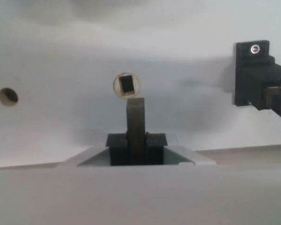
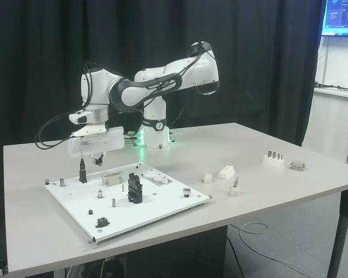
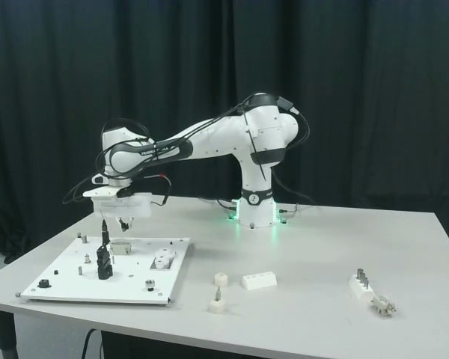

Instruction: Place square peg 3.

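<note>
My gripper (image 1: 136, 149) is shut on a grey square peg (image 1: 135, 123) that sticks straight down from between the black fingers. In the wrist view the peg's tip ends just short of a square socket (image 1: 126, 85) set in a round insert in the white board (image 1: 61, 70). In the first room view the gripper (image 2: 83, 163) holds the peg (image 2: 83, 171) a little above the board's (image 2: 162, 205) far left part. In the second room view the peg (image 3: 103, 226) hangs above the board (image 3: 60, 280).
A round hole (image 1: 8, 96) lies beside the socket and a black fixture (image 1: 260, 77) stands on its other side. A black block (image 2: 134, 188) and small posts stand on the board. White holders (image 2: 226, 172) and a peg rack (image 2: 273, 158) sit on the grey table.
</note>
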`<state>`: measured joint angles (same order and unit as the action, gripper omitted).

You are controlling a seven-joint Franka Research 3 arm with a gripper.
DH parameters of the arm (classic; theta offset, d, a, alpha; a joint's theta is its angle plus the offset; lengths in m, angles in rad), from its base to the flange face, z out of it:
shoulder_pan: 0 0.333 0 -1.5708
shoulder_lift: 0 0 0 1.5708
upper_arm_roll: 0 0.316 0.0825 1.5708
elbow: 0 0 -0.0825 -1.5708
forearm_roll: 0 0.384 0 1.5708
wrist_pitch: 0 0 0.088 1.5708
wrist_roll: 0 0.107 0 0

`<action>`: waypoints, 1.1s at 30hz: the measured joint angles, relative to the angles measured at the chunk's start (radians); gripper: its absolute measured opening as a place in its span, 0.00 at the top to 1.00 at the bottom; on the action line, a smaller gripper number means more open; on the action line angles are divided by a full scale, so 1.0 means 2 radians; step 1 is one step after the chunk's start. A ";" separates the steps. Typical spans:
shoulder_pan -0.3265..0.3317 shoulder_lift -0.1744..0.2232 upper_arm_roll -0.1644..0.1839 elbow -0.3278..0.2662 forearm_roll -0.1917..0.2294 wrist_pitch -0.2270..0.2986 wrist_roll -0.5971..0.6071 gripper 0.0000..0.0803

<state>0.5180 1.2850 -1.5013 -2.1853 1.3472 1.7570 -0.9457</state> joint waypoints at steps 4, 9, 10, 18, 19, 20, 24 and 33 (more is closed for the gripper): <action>0.001 0.000 -0.004 0.000 -0.001 -0.003 0.001 0.91; 0.002 0.000 -0.006 0.000 -0.003 -0.007 0.002 0.91; 0.002 0.000 -0.007 0.000 -0.003 -0.007 0.002 0.91; 0.005 0.000 -0.011 0.000 -0.005 -0.012 0.005 0.91; 0.006 0.000 -0.012 0.000 -0.006 -0.012 0.006 0.91; 0.007 0.000 -0.013 0.000 -0.007 -0.013 0.006 0.91; 0.010 0.000 -0.018 0.001 -0.013 -0.017 0.010 0.91; 0.020 0.001 -0.036 0.001 -0.030 -0.031 0.025 0.91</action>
<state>0.5590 1.2867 -1.5736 -2.1830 1.2872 1.6946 -0.8948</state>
